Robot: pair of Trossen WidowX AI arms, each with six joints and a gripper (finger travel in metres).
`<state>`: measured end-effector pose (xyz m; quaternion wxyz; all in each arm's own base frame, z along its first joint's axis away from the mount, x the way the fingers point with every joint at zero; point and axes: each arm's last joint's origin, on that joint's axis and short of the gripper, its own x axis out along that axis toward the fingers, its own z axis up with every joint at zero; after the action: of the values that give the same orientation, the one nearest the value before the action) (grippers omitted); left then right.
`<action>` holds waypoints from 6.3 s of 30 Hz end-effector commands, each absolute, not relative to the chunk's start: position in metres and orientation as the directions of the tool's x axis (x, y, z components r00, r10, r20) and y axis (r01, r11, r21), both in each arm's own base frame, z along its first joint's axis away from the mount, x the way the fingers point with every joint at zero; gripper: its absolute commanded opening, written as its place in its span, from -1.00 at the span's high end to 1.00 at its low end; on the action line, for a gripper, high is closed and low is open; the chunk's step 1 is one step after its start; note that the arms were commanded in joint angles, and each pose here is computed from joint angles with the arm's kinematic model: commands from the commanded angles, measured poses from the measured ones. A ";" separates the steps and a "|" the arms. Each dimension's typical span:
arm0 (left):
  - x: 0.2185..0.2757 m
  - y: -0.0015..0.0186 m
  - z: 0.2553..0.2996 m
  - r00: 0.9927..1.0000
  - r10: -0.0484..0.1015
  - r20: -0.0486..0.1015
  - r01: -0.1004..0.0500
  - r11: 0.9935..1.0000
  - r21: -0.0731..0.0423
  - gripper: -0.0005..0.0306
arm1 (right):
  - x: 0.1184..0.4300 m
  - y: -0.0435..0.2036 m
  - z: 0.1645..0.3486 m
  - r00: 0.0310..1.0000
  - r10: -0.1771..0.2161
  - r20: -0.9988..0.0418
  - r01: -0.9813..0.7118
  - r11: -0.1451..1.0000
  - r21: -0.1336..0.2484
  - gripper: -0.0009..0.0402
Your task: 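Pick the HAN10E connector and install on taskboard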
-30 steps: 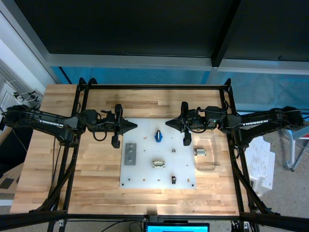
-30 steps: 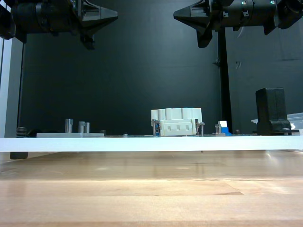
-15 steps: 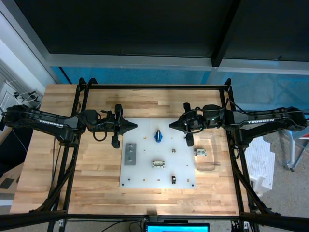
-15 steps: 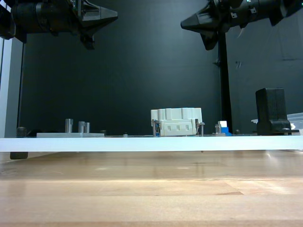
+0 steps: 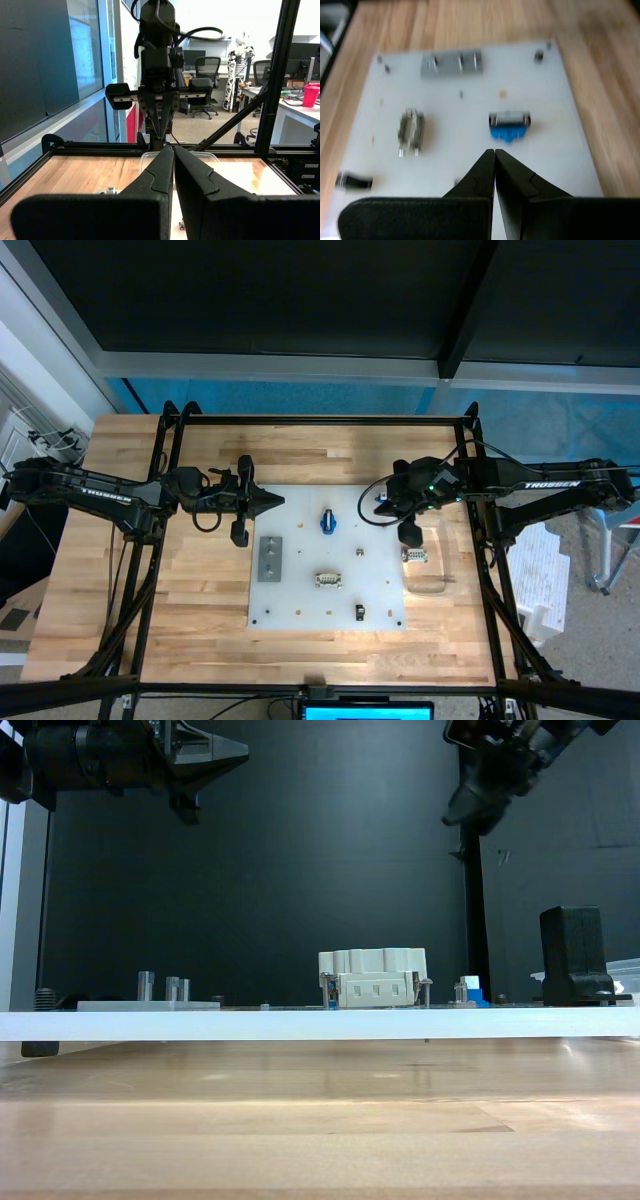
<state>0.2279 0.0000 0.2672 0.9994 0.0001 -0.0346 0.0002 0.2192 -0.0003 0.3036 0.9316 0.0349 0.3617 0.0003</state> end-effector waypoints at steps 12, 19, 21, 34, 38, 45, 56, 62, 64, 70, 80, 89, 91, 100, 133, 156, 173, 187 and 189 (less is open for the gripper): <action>0.2279 0.0000 0.2671 0.998 0.000 0.069 0.000 1.000 0.000 0.96 | 0.189 0.020 0.289 0.418 0.068 -0.906 -0.009 0.997 0.071 0.96; 0.2279 0.0000 0.2671 0.998 0.000 0.069 0.000 1.000 0.000 0.96 | 0.184 0.026 0.277 0.263 0.046 -0.964 0.006 0.999 0.049 0.96; 0.2279 0.0000 0.2671 0.998 0.000 0.069 0.000 1.000 0.000 0.96 | 0.185 0.028 0.274 0.233 0.022 -0.972 0.008 1.000 0.024 0.96; 0.2279 0.0000 0.2671 0.998 0.000 0.069 0.000 1.000 0.000 0.96 | 0.200 0.042 0.256 0.140 -0.005 -0.990 -0.032 0.999 -0.009 0.68; 0.2279 0.0000 0.2671 0.998 0.000 0.069 0.000 1.000 0.000 0.96 | 0.206 0.046 0.250 0.133 -0.006 -0.991 -0.043 0.999 -0.011 0.37; 0.2279 0.0000 0.2671 0.998 0.000 0.069 0.000 1.000 0.000 0.96 | 0.208 0.055 0.243 0.146 -0.035 -0.989 -0.064 0.997 -0.045 -0.11; 0.2279 0.0000 0.2671 0.998 0.000 0.069 0.000 1.000 0.000 0.96 | 0.203 0.061 0.222 0.146 -0.046 -0.988 -0.059 0.997 -0.055 -0.31; 0.2279 0.0000 0.2671 0.998 0.000 0.069 0.000 1.000 0.000 0.96 | 0.201 0.061 0.210 0.153 -0.049 -0.987 -0.065 0.996 -0.059 -0.31; 0.2279 0.0000 0.2671 0.998 0.000 0.069 0.000 1.000 0.000 0.96 | 0.200 0.062 0.206 0.153 -0.044 -0.987 -0.068 0.996 -0.055 -0.31; 0.2279 0.0000 0.2671 0.998 0.000 0.069 0.000 1.000 0.000 0.96 | 0.199 0.062 0.196 0.141 -0.047 -0.989 -0.071 0.996 -0.058 -0.31; 0.2279 0.0000 0.2671 0.998 0.000 0.069 0.000 1.000 0.000 0.96 | 0.195 0.060 0.180 0.144 -0.047 -0.988 -0.064 0.996 -0.057 -0.31; 0.2279 0.0000 0.2671 0.998 0.000 0.069 0.000 1.000 0.000 0.96 | 0.194 0.060 0.171 0.165 -0.039 -0.986 -0.051 0.998 -0.048 -0.31; 0.2279 0.0000 0.2671 0.998 0.000 0.069 0.000 1.000 0.000 0.96 | 0.194 0.060 0.169 0.170 -0.037 -0.985 -0.047 0.998 -0.045 -0.31; 0.2279 0.0000 0.2671 0.998 0.000 0.069 0.000 1.000 0.000 0.96 | 0.193 0.058 0.163 0.181 -0.033 -0.983 -0.042 0.998 -0.042 -0.27; 0.2279 0.0000 0.2671 0.998 0.000 0.069 0.000 1.000 0.000 0.96 | 0.195 0.058 0.171 0.152 -0.035 -0.988 -0.043 0.998 -0.042 0.79; 0.2279 0.0000 0.2671 0.998 0.000 0.069 0.000 1.000 0.000 0.96 | 0.197 0.058 0.235 0.170 -0.029 -0.985 -0.026 0.999 -0.034 0.81; 0.2279 0.0000 0.2671 0.998 0.000 0.069 0.000 1.000 0.000 0.96 | 0.256 0.077 0.257 0.175 -0.025 -0.984 0.017 1.000 -0.022 0.81; 0.2279 0.0000 0.2671 0.998 0.000 0.069 0.000 1.000 0.000 0.96 | 0.327 0.101 0.257 0.182 -0.026 -0.983 0.047 0.999 -0.017 0.81; 0.2279 0.0000 0.2671 0.998 0.000 0.069 0.000 1.000 0.000 0.96 | 0.335 0.104 0.255 0.183 -0.025 -0.983 0.046 0.999 -0.017 0.81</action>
<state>0.2278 0.0000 0.2671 0.9994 -0.0001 -0.0344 0.0000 0.3304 0.1018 0.2563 0.7691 0.0087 0.6387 -0.0231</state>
